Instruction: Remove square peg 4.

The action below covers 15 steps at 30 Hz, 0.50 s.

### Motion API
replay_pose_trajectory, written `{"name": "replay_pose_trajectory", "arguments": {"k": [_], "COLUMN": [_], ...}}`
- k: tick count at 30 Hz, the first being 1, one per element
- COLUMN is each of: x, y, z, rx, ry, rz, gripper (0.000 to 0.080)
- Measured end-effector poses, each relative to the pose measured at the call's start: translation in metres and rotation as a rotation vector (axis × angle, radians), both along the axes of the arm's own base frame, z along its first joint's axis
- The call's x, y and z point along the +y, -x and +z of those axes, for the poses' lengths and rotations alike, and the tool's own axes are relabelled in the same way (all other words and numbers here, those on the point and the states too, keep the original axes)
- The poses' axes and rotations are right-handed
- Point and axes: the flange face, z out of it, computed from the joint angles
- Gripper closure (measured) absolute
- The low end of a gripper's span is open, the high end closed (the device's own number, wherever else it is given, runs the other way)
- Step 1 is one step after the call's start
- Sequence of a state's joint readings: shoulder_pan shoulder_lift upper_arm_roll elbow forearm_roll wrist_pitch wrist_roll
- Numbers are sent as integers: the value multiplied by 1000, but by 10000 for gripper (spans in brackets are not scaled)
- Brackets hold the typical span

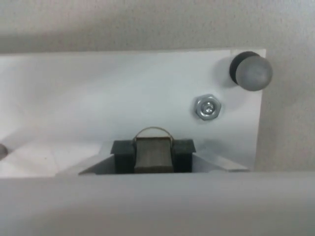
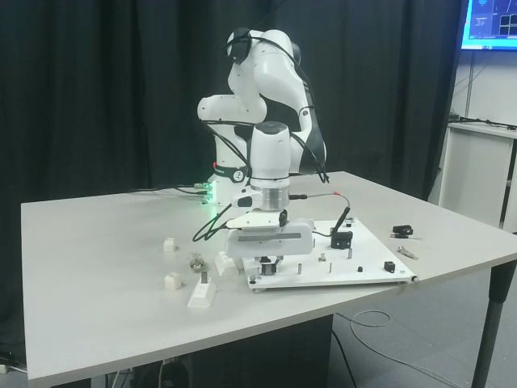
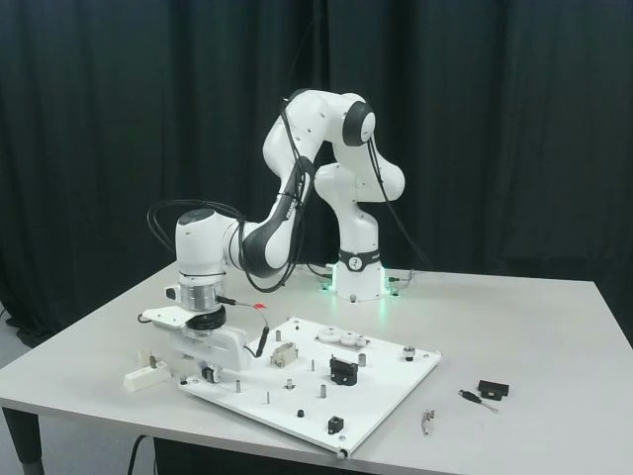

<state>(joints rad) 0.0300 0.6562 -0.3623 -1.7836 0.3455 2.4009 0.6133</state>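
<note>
Low over one end of the flat white assembly board, with the white two-finger gripper closed to a narrow gap on the small grey square peg. Black fingertip pads pressed against two opposite faces of the peg, which stands upright between them. Cannot tell whether the peg's foot sits in its socket; judging by how close to the board the grip is, probably not yet free.

Lift straight up along the peg's own axis, slowly at first. Avoid any sideways drag or twist: a square peg is likely to jam in its socket if tilted. Hold firm pressure so the smooth faces do not slip through the pads. Watch the board for lifting with the peg; if it rises, pause and ease. Keep clear of the round grey knob on a black base and the grey metal hex nut near the grip.
</note>
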Motion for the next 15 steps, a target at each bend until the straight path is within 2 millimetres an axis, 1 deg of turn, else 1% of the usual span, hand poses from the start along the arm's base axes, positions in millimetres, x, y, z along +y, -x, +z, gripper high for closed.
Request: {"name": "replay_pose_trajectory", "arguments": {"k": [6, 15], "x": [0, 0], "y": [0, -1], "z": [2, 10], "rx": [-3, -9], "ry": [0, 0], "rz": [10, 19], "gripper": [648, 648]}}
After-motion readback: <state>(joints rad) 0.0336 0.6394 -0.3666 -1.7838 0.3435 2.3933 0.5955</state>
